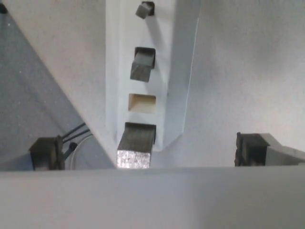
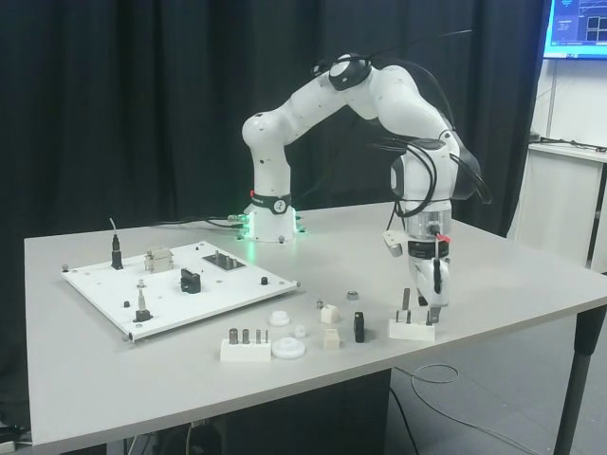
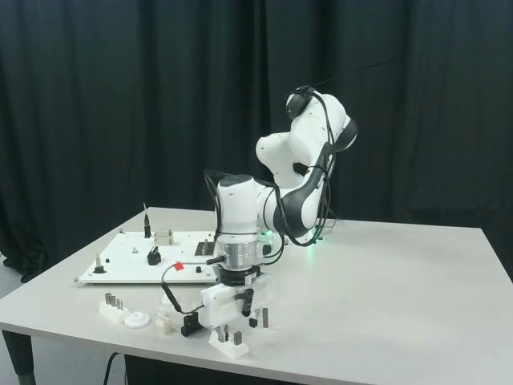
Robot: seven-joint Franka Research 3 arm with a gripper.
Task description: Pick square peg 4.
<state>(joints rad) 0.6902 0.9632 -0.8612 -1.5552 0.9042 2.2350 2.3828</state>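
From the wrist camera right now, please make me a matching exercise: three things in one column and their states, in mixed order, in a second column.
Things:
1. big peg
2. slot next to it
3. gripper

States:
A. empty
B. open, one finger on each side of the holder
C. standing in the holder's end hole

Pairs: 1-C, 2-A, 3-B

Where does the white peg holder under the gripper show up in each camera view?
Wrist view: the peg holder runs up the middle, three pegs in it, one slot bare.
First room view: holder at the table's near edge, below the gripper.
Second room view: holder at the front edge.
Shared landmark: the gripper directly above it.
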